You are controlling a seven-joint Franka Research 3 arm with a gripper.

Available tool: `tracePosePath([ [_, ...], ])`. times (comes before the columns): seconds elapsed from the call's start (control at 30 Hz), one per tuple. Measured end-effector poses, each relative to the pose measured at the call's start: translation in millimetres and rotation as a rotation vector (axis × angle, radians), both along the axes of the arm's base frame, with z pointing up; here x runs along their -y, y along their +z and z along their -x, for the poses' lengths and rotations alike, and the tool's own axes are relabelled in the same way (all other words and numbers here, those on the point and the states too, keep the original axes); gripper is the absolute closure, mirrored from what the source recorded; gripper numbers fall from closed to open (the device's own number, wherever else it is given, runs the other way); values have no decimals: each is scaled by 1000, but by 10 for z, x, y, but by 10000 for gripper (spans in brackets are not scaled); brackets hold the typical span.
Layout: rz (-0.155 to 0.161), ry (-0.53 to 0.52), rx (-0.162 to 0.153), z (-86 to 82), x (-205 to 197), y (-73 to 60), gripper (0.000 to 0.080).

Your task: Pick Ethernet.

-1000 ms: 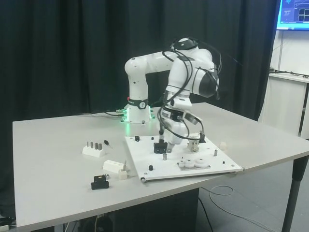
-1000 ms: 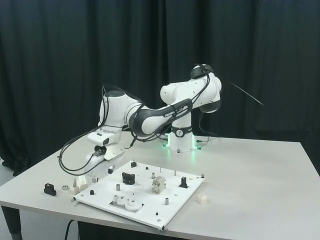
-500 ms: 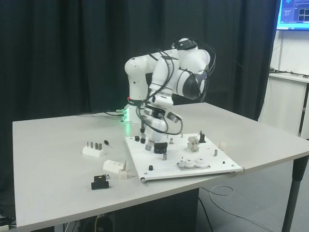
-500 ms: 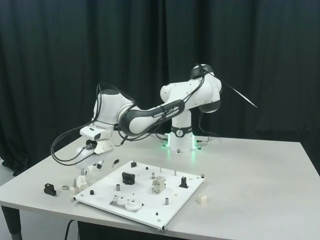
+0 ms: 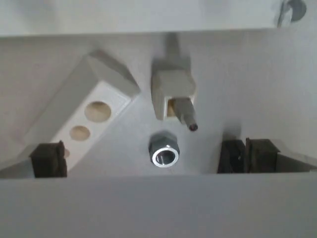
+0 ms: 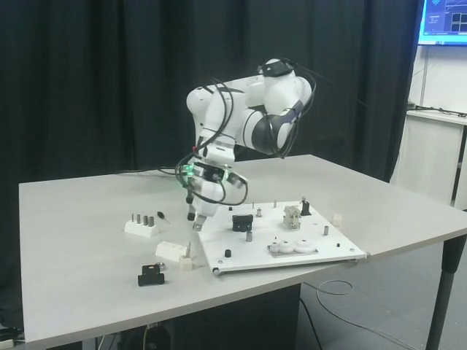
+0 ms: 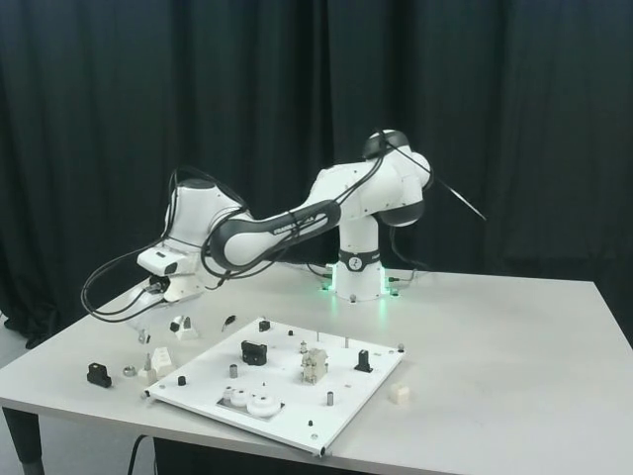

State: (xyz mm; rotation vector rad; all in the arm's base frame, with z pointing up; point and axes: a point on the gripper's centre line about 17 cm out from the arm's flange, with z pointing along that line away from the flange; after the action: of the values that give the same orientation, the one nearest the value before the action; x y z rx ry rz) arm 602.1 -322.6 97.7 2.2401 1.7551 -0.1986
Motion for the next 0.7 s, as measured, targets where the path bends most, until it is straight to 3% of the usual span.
tracePosePath([
  [0.7, -45, 12, -13, -101, 176, -285, 3],
])
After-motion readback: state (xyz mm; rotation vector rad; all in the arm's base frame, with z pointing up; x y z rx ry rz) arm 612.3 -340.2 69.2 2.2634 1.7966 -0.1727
